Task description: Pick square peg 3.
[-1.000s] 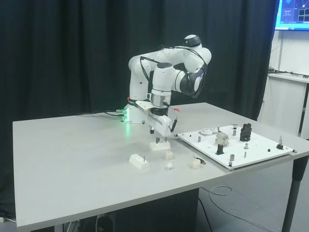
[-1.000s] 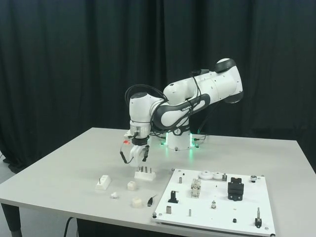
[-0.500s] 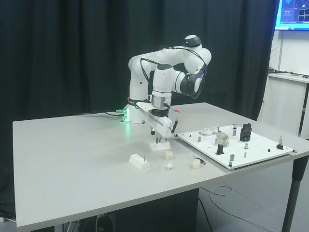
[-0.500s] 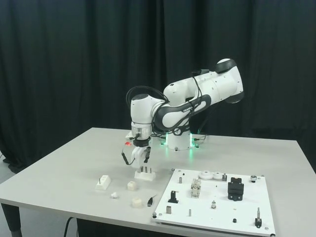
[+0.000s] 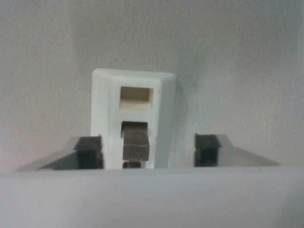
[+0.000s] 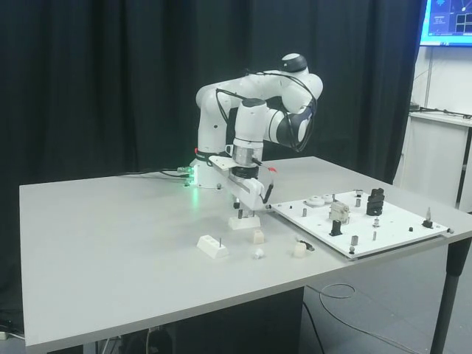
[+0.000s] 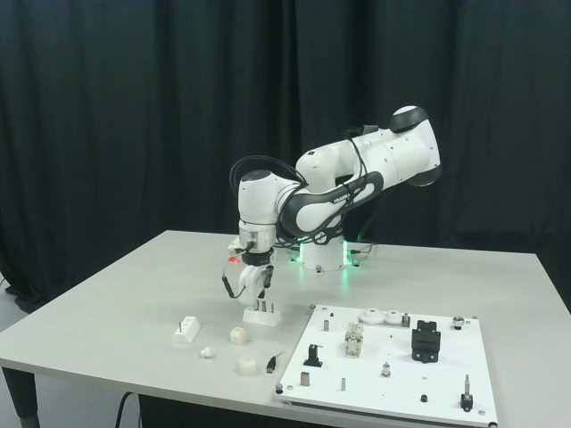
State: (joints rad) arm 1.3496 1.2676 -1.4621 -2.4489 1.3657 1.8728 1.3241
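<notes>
One white arm (image 6: 254, 88) leans over the grey worktop (image 6: 110, 228). Its gripper (image 5: 148, 151) hangs right above a white block (image 5: 133, 118), with two black fingers (image 5: 89, 151) spread wide and holding nothing. One finger sits at the block's edge, the other off to its side. One grey square peg (image 5: 136, 142) stands straight up in the block, between the fingers, its long side pointing up at the gripper. One square hole (image 5: 135, 95) next to it is empty.
</notes>
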